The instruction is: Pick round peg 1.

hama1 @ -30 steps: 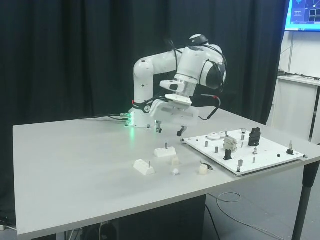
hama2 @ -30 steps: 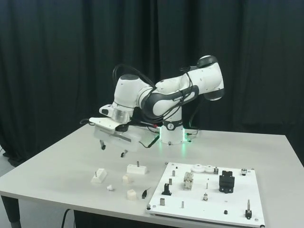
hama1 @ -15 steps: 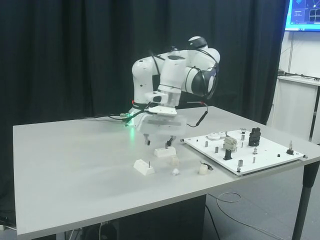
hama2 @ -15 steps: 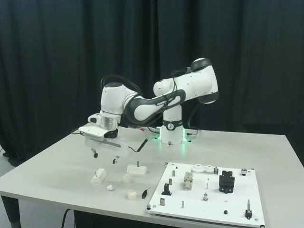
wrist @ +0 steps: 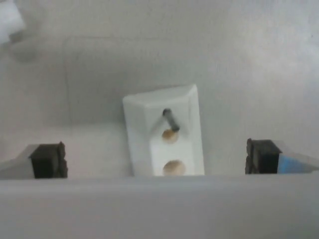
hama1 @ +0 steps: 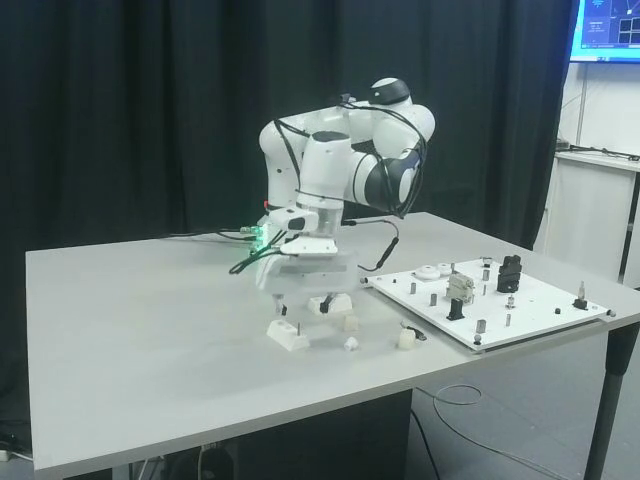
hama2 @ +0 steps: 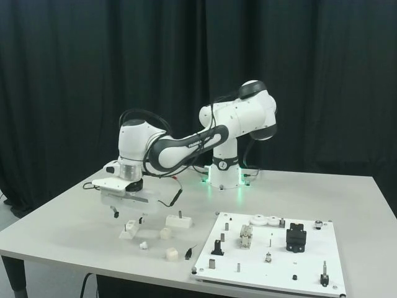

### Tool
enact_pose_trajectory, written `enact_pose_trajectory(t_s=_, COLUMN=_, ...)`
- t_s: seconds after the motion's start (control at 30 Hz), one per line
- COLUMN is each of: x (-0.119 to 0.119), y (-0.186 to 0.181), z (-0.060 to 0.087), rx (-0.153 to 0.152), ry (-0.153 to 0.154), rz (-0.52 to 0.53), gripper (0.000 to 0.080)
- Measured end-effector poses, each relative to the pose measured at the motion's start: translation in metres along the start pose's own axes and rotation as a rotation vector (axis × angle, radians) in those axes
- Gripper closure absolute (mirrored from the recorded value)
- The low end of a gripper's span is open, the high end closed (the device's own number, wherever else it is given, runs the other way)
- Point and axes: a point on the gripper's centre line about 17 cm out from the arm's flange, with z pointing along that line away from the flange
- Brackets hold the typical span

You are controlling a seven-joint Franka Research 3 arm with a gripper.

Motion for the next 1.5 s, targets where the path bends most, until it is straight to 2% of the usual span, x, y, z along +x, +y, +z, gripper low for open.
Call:
enact_pose_trajectory(t_s=0.4, x=0.011, y=0.015, z=0.022, rx=0.021, ry=-0.011, rz=-0.007, gripper=0.0003)
enact_pose_trajectory(t_s=0.6, x=0.011, y=0.020, z=0.028, rx=0.030, ry=-0.018, rz=-0.008, gripper=0.0003)
enact_pose_trajectory(t_s=0.97, x=0.008, y=0.022, z=0.028, rx=0.031, ry=-0.042, rz=-0.059, gripper=0.0003)
enact_pose_trajectory(t_s=1.3, x=0.011, y=0.017, z=0.027, rx=0.039, ry=-0.045, rz=-0.075, gripper=0.0003)
enact_pose_trajectory(t_s=1.33, x=0.011, y=0.017, z=0.027, rx=0.040, ry=-0.045, rz=-0.076, gripper=0.0104)
enact_pose_trajectory(t_s=1.5, x=0.011, y=0.016, z=0.027, rx=0.042, ry=-0.045, rz=-0.078, gripper=0.0104)
